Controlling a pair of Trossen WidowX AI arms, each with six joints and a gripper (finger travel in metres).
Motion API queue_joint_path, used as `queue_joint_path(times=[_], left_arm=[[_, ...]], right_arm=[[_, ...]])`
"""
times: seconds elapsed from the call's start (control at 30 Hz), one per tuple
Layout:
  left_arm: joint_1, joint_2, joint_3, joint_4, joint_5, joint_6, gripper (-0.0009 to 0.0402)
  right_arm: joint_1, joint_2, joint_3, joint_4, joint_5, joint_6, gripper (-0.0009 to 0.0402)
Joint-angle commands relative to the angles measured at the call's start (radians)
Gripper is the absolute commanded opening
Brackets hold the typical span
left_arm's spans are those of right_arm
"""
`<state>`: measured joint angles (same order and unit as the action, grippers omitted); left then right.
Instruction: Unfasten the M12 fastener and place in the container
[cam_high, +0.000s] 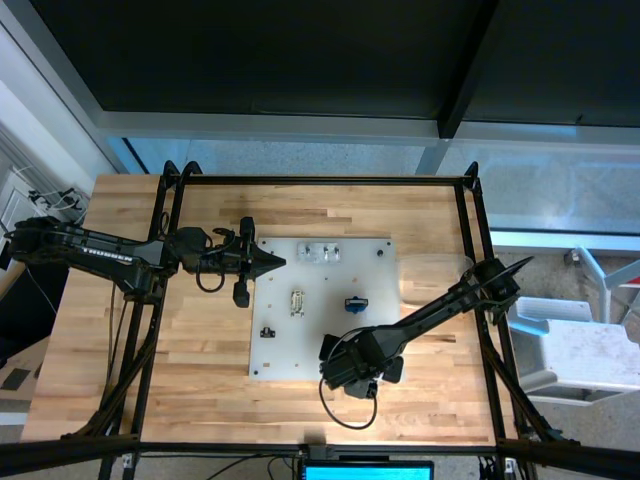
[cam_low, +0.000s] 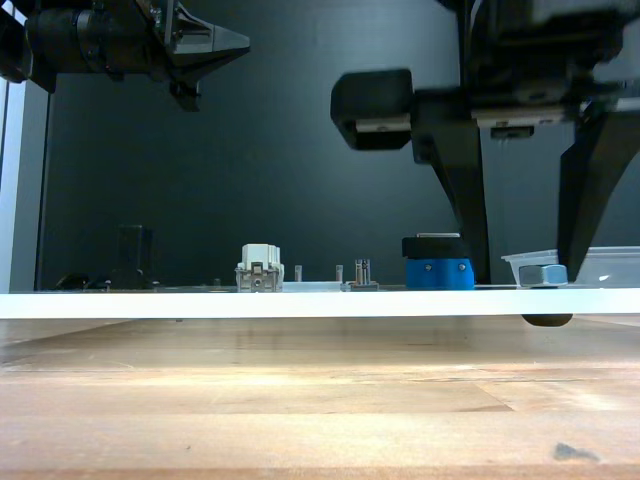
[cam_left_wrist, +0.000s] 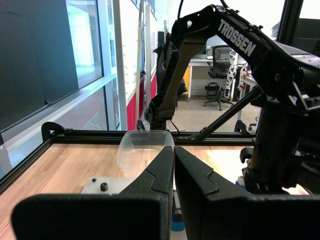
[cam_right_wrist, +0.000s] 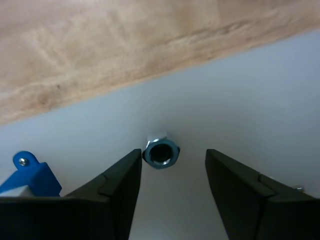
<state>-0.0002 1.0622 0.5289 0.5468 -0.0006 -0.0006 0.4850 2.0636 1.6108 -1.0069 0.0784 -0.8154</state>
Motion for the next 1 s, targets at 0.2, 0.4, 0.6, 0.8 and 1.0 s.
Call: queue_joint_path(times=[0.2, 0.4, 0.6, 0.8, 1.0], left_arm=[[0.000, 0.000, 0.000, 0.000, 0.000, 0.000, 0.0000], [0.000, 0.000, 0.000, 0.000, 0.000, 0.000, 0.0000], [0.000, 0.000, 0.000, 0.000, 0.000, 0.000, 0.0000], [0.000, 0.000, 0.000, 0.000, 0.000, 0.000, 0.0000], [0.000, 0.000, 0.000, 0.000, 0.000, 0.000, 0.0000]], right_arm=[[0.009, -0.042, 0.000, -0.028, -0.020, 0.150, 0.0212], [0.027, -0.066, 0.000, -0.054, -0.029, 0.269, 0.0196], [0.032, -0.072, 0.000, -0.051, -0.053, 0.658, 0.0140], [0.032, -0.084, -0.009, -0.043, -0.054, 1.010, 0.0050], [0.032, -0.123, -0.039, -0.019, -0.055, 1.184, 0.0008]])
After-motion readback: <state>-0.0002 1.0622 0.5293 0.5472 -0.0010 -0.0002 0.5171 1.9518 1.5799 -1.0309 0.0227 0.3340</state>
